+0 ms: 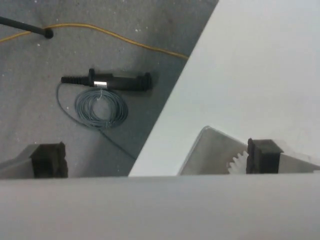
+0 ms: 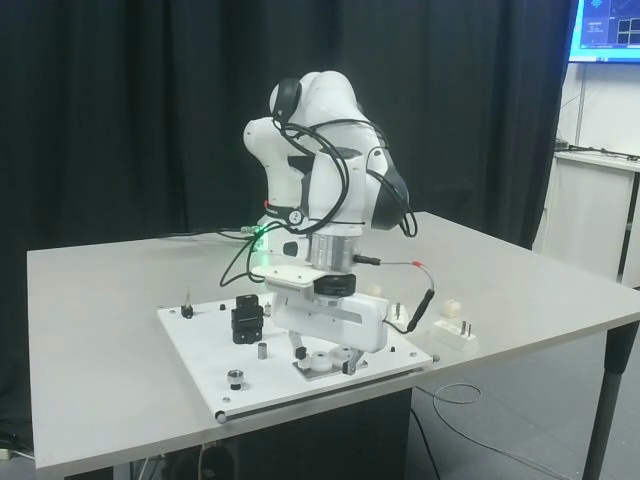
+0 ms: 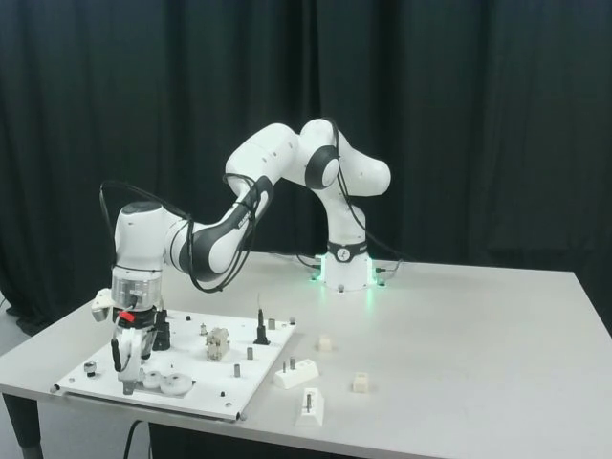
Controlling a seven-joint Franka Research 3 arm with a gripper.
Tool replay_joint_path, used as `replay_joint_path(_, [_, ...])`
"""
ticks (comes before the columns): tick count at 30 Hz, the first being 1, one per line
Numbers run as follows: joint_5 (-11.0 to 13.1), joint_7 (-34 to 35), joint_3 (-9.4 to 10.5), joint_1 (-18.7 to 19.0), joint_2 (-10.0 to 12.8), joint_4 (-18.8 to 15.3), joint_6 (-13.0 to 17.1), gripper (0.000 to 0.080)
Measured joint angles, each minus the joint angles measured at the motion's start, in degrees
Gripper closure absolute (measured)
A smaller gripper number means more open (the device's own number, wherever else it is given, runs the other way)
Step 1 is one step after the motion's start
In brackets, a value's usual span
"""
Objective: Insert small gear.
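Here, two white gears [image 3: 164, 383] lie on the white board [image 2: 200, 345] just below the gripper [image 2: 322, 353], and three white blocks [image 3: 313, 405] sit well beside it. The fingers [image 1: 262, 156] stand spread wide; a small gear [image 1: 238, 162] touches one pad, the other bare.

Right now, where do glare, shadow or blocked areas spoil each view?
Wrist view: a grey band blocks part of the scene by the gripper; only white gear teeth show. First room view: a bright screen glares in the corner. Second room view: green light glows at the arm's base.
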Motion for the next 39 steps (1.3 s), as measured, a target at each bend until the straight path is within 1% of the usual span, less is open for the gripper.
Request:
replay_joint_path(19, [-0.3,-0.1,0.01,0.0,0.8,0.6,0.1,0.0003])
replay_joint_path(29, [-0.4,-0.1,0.01,0.0,0.9,0.6,0.1,0.0003])
replay_joint_path(39, [-0.5,-0.4,0.04,0.1,0.9,1.5,-0.7,0.0003])
